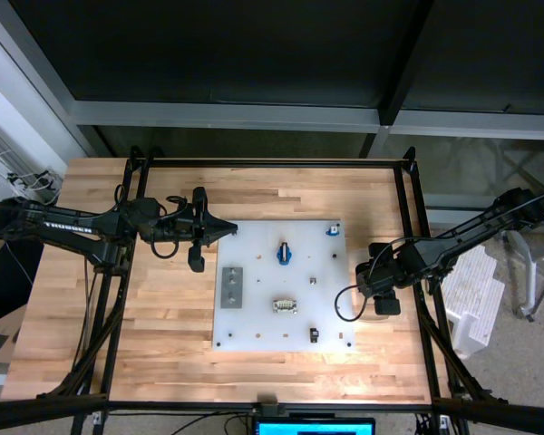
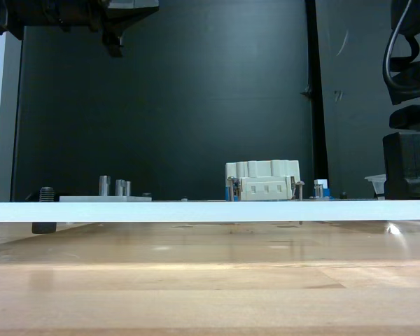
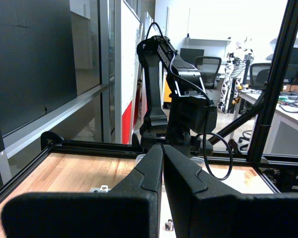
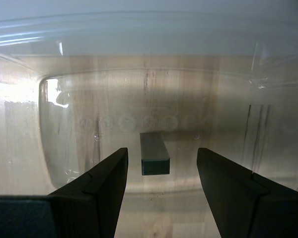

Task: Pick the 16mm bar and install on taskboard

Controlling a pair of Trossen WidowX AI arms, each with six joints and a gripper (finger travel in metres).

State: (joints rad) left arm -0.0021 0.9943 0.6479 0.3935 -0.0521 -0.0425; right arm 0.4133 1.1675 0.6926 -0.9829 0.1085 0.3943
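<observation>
**High view:** above the table's (image 1: 163,317) near edge, facing down and away over the task board (image 1: 254,317).
**Low view:** table-top height, level, close against that board's near edge.
**Left wrist view:** along the left gripper (image 3: 162,147), fingers together, level toward the right arm (image 3: 181,99) ahead.
**Right wrist view:** along the right gripper (image 4: 162,151), fingers spread, close above the 16mm bar (image 4: 154,153) lying free in a clear tray (image 4: 49,99) just ahead of the claw.

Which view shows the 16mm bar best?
Right wrist view: the 16mm bar lies free in a clear container, between the fingers of the open right gripper. High, low and left wrist views don't show the bar. The left gripper, shut, hovers over the taskboard's far-left corner.
</observation>
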